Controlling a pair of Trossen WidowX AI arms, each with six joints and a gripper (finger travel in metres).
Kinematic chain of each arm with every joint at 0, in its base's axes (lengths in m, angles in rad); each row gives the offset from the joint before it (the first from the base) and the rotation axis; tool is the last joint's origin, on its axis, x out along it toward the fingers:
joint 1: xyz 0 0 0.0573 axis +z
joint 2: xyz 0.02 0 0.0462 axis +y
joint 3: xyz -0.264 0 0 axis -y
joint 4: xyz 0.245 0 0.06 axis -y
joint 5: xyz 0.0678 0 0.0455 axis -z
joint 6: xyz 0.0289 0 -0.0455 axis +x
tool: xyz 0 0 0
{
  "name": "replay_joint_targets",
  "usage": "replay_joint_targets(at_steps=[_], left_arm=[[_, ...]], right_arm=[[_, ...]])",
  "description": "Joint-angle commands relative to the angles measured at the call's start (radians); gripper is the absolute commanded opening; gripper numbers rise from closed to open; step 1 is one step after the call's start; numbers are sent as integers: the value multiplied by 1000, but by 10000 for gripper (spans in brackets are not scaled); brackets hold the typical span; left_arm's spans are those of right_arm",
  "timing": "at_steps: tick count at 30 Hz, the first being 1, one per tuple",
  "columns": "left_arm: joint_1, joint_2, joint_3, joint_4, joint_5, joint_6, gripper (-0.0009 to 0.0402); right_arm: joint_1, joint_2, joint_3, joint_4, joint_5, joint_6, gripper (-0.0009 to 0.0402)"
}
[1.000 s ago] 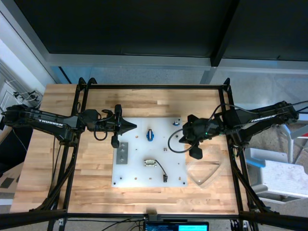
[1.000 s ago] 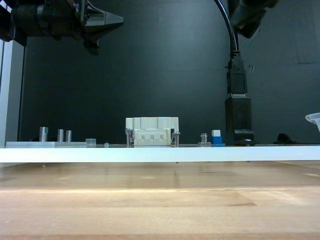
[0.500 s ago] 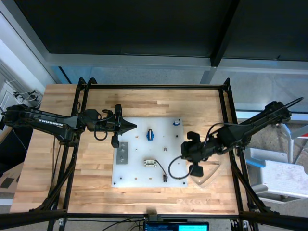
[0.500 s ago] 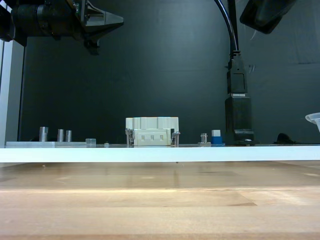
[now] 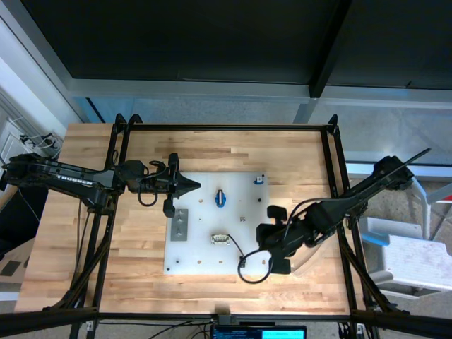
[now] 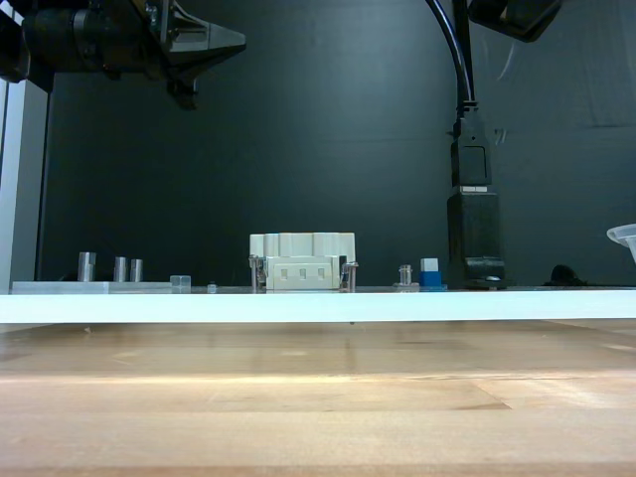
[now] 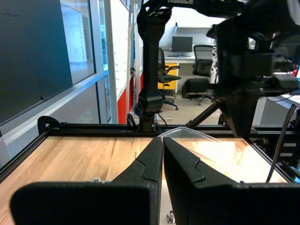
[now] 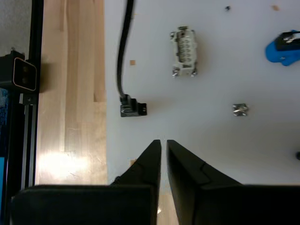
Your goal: Remove the USB connector from the USB hub and place in the container
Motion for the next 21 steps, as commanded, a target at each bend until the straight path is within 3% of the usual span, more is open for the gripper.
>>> replay_joint_targets(at_steps=[1,11,21], left_arm=[[0,0,0,0,0,0,1],[0,0,0,0,0,0,1],[0,0,0,0,0,0,1]], right_arm=[[11,33,18,4,3,7,64],[24,115,64,17,4,23,174],[27,166,61,57,27,29,183]])
